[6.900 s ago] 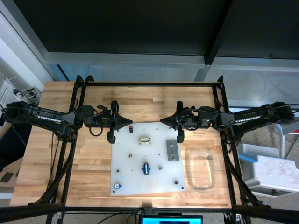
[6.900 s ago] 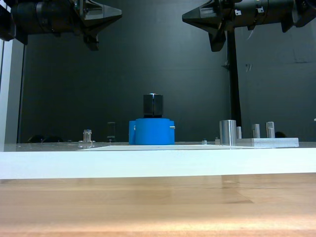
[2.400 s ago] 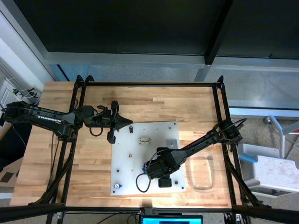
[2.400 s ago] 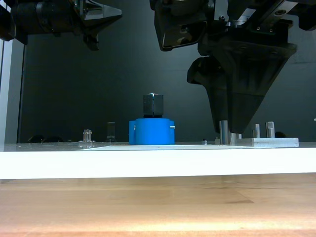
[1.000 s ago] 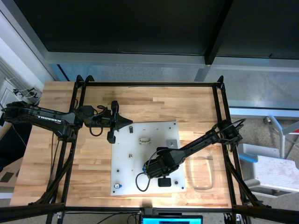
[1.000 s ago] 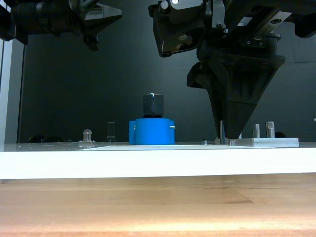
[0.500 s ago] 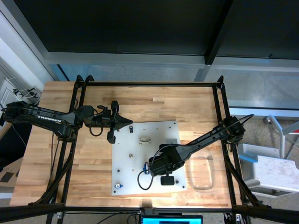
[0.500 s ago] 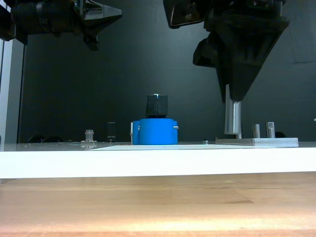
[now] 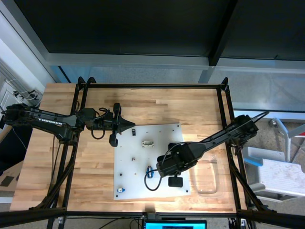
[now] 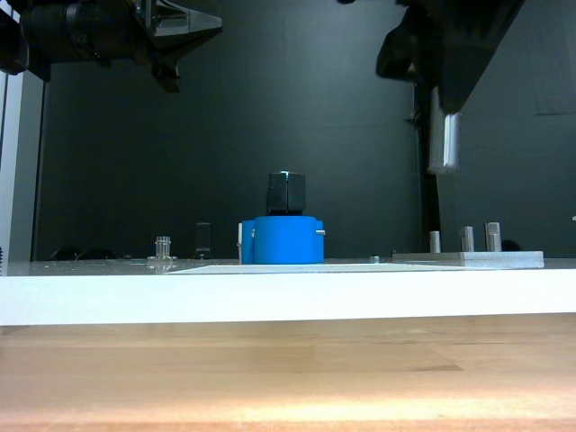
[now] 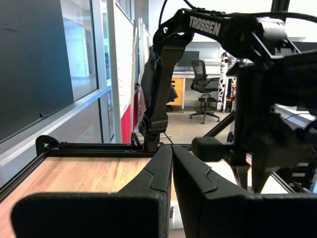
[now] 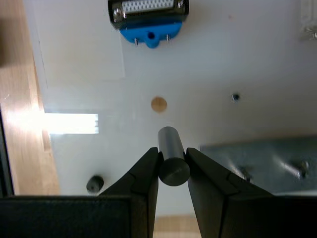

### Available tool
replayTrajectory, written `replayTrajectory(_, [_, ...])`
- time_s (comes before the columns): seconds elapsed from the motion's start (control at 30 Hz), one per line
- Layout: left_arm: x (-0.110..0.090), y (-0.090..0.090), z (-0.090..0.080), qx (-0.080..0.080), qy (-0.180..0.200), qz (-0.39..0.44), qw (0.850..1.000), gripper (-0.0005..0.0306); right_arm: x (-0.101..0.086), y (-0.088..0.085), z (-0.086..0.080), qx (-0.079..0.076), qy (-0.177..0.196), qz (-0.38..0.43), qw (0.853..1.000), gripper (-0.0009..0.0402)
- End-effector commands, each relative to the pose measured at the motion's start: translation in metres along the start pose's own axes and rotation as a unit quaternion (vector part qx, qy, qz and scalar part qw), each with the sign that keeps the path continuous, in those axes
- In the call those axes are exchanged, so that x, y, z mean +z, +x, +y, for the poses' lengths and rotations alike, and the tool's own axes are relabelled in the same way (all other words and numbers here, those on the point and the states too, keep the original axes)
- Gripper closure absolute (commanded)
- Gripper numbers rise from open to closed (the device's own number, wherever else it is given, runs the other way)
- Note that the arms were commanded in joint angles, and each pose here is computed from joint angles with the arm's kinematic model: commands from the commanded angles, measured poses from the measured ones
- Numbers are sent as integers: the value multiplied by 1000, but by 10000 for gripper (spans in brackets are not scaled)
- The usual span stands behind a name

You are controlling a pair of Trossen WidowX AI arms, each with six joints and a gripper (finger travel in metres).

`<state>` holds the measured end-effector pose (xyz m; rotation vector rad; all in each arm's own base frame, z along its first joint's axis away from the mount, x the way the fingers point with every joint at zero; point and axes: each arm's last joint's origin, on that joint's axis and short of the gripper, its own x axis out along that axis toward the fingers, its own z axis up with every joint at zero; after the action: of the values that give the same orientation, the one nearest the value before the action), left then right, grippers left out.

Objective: Pick the 16mm cylinder and place it in the container

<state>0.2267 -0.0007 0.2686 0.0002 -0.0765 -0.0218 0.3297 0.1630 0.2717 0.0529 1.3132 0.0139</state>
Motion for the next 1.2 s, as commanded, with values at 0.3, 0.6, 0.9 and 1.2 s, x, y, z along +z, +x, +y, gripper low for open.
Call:
replayTrajectory(0.3, [0,0,0,0,0,0,1000,300,-30,-21,5,10,47,-9,999,361])
replayTrajectory(0.6, [0,0,0,0,0,0,1000,300,-61,-25,10,12,77,3,997,361])
replayTrajectory(0.9, [0,0,0,0,0,0,1000,300,-87,-24,5,13,93,8,996,361])
replayTrajectory(1.2, [0,0,0,0,0,0,1000,300,-112,-25,-2,18,105,10,994,361])
